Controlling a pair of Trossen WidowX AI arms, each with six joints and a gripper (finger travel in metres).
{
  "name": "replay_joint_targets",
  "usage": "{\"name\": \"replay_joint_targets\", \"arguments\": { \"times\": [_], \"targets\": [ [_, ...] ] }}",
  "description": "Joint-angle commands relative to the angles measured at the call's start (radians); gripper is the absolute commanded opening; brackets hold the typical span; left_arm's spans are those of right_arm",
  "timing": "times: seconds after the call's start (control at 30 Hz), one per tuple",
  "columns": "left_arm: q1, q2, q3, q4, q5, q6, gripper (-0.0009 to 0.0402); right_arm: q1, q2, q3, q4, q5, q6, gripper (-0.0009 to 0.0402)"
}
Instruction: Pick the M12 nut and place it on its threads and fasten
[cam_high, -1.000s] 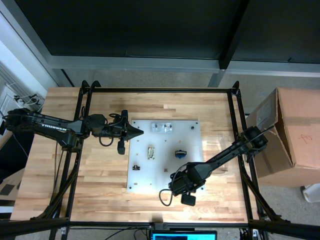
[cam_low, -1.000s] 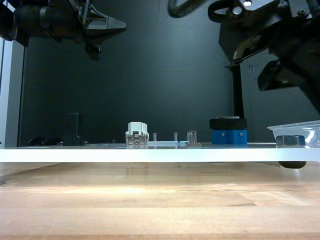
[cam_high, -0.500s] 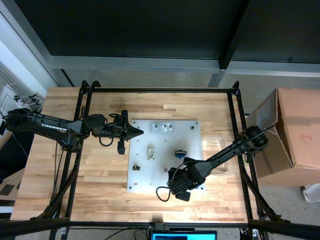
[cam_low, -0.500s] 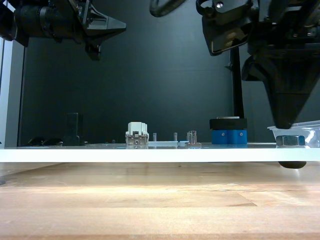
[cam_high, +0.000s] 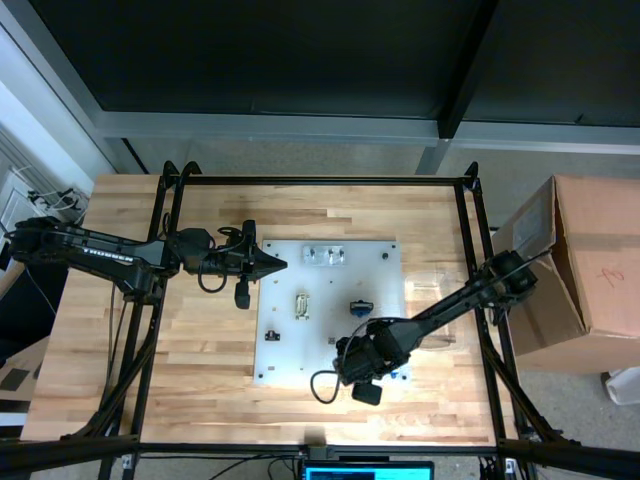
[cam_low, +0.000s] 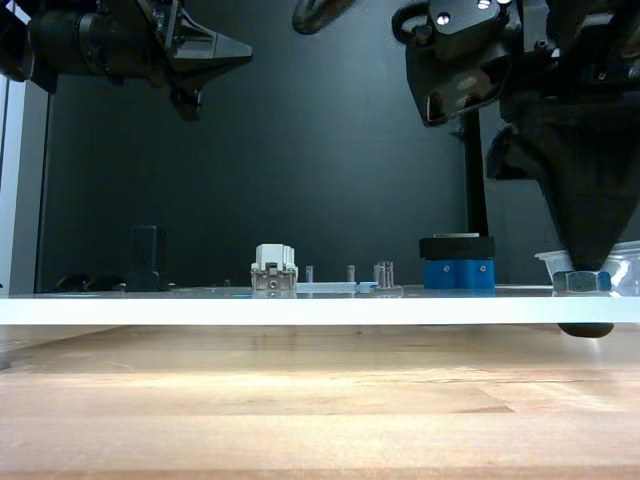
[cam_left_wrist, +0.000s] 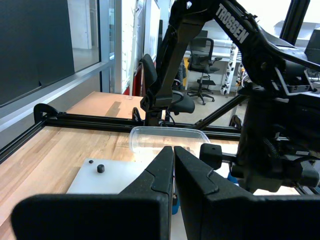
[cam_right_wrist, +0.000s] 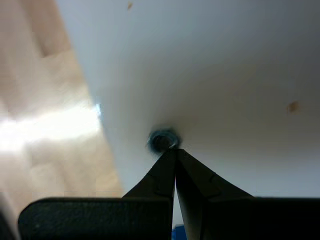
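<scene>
M12 nut (cam_low: 581, 282): lying free on its stud, at the near right edge of the white board (cam_high: 285, 365), ribs hidden.
Right gripper (cam_low: 583, 266): fingers together, tips at the M12 nut's top.
Left gripper (cam_high: 280, 264): fingers together, high above the white board's left edge.

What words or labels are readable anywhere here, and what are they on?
"TROSSEN": white letters on the right arm, in the left wrist view.
White lettering on the left arm, high view: too small to read.
Red mark on the cardboard box: not legible.
Left end effector, over the white board's left edge, and right end effector, tip at the silver nut: no text.
</scene>
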Motion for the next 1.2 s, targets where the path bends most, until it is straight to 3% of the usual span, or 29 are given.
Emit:
{"name": "replay_joint_targets", "arguments": {
  "times": [0.03,0.2,0.43,0.67,0.83,1.03,1.2],
  "targets": [
    [0.000,0.000,0.000,0.000,0.000,0.000,0.0000,0.006,0.001,-0.001,-0.024,-0.050,-0.002,0.0000],
    [0.000,0.000,0.000,0.001,0.000,0.000,0.0000,0.006,-0.003,0.001,-0.048,-0.039,-0.002,0.0000],
    [0.000,0.000,0.000,0.003,0.000,0.000,0.0000,0.005,-0.003,0.001,-0.050,0.093,-0.002,0.0000],
    [0.000,0.000,0.000,-0.006,0.000,0.000,0.0000,0.005,0.002,0.000,-0.040,0.156,0.002,0.0000],
    [0.000,0.000,0.000,-0.009,0.000,0.000,0.0000,0.006,0.003,-0.006,-0.007,0.149,0.005,0.0000],
    [0.000,0.000,0.000,-0.011,0.000,0.000,0.0000,0.006,0.003,-0.006,-0.003,-0.030,-0.040,0.0000],
    [0.000,0.000,0.000,-0.016,0.000,0.000,0.0000,0.006,0.000,-0.006,-0.016,-0.028,-0.042,0.0000]
  ]
}}
